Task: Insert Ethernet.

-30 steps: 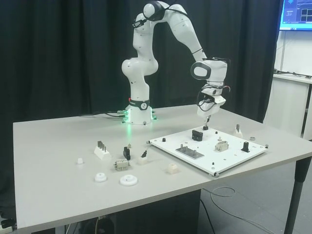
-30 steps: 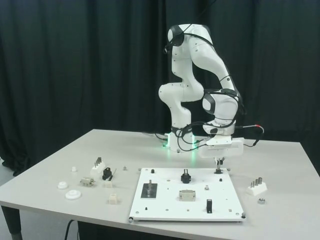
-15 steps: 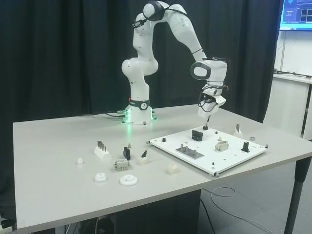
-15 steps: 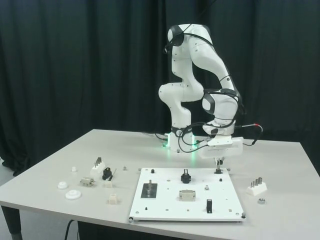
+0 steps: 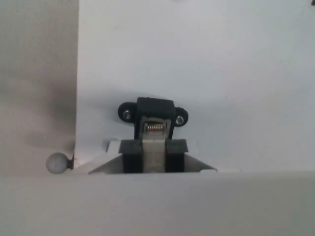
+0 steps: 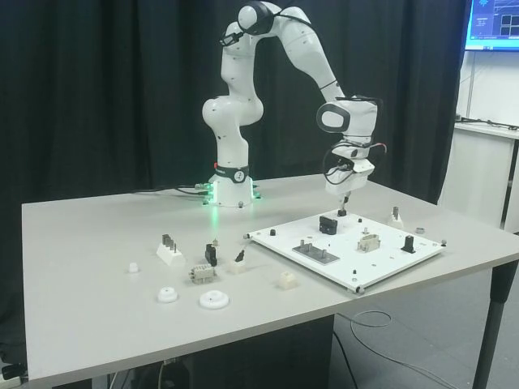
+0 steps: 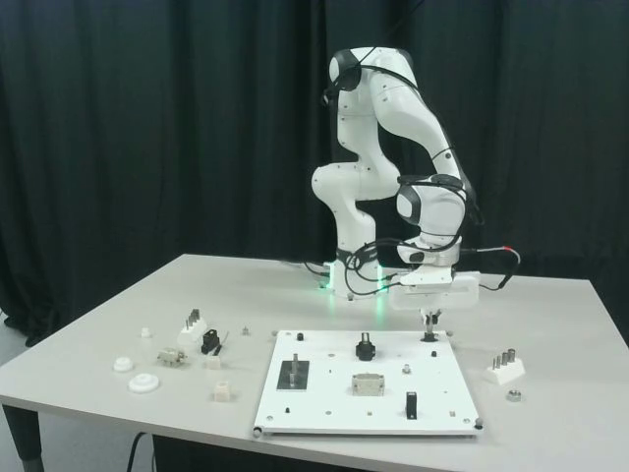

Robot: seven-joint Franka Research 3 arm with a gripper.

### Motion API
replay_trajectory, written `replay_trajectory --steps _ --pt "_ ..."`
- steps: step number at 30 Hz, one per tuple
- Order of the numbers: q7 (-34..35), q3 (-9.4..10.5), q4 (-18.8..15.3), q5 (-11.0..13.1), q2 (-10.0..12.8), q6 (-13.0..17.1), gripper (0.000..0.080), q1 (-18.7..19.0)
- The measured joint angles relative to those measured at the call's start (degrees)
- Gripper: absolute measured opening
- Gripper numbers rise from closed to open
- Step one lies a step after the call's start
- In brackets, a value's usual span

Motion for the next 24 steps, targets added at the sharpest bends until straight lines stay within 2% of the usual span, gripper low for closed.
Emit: replay_trajectory --steps 24 --pt "6.26 0.0 -0.03 0.25 0.0 0.13 0.0091 -0.1"
